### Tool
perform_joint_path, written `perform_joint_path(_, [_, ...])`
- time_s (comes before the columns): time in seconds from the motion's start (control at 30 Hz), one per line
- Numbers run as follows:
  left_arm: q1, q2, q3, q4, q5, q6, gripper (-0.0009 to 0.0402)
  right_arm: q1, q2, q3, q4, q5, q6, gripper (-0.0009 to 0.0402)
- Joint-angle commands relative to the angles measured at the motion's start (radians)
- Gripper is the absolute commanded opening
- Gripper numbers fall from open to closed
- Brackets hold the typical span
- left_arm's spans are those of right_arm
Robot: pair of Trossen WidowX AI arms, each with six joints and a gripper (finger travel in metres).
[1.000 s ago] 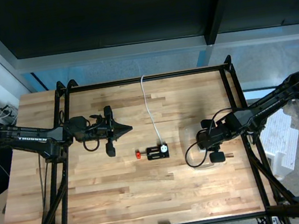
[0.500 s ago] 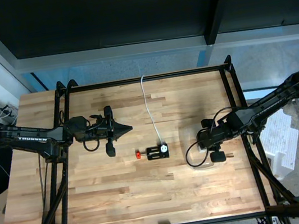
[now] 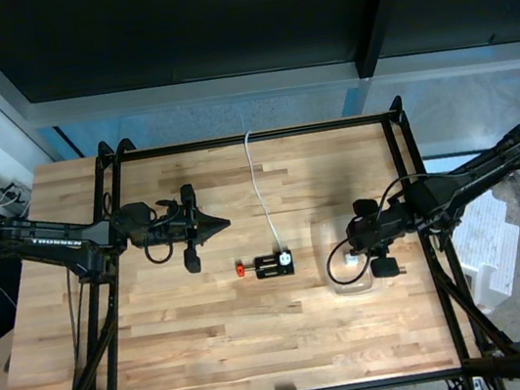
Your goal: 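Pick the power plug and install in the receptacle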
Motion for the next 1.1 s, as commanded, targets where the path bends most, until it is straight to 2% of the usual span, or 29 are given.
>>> perform_joint_path(0.03, [0.000, 0.000, 0.000, 0.000, 0.000, 0.000, 0.0000, 0.000, -0.002, 0.044, -0.026, 0.001, 0.000, 0.0000])
perform_joint_path(0.4, [0.000, 0.000, 0.000, 0.000, 0.000, 0.000, 0.0000, -0.013, 0.031, 0.107, -0.028, 0.001, 0.001, 0.0000])
perform_joint_path(0.87, [0.000, 0.000, 0.000, 0.000, 0.000, 0.000, 0.0000, -0.126, 0.297, 0.337, 0.000, -0.003, -0.082, 0.0000])
perform_joint_path(1.1, [0.000, 0.000, 0.000, 0.000, 0.000, 0.000, 0.0000, -0.156, 0.443, 0.459, 0.004, -0.002, -0.127, 0.0000])
